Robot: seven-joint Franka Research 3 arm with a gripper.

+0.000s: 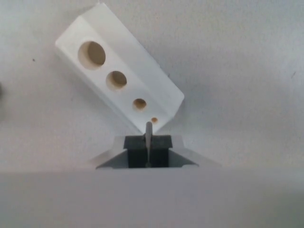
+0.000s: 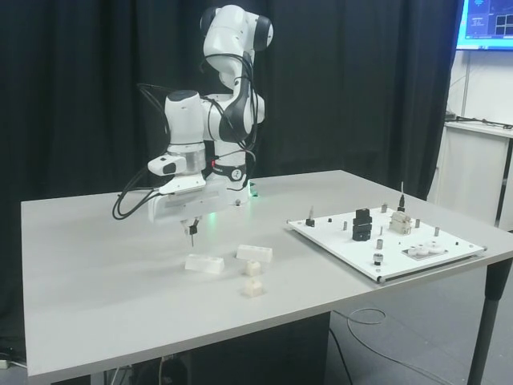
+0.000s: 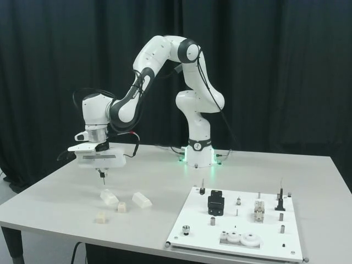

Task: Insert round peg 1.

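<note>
Gripper (image 1: pixel 148 154) clamped on thin peg (image 1: pixel 148 130), hovering above block (image 1: pixel 118 71), centre-left in room views. I'd centre peg over smallest hole (image 1: pixel 154 120), keep it vertical, descend slowly w/ light force.

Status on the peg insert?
Gripper shut on thin grey round peg. Hovering above white block with four holes, near smallest hole. Nothing in the way.

White block (image 1: pixel 124 80), grey table (image 1: pixel 247 71)

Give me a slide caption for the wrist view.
Gripper holding a thin peg above the white block, near its smallest hole.
</note>
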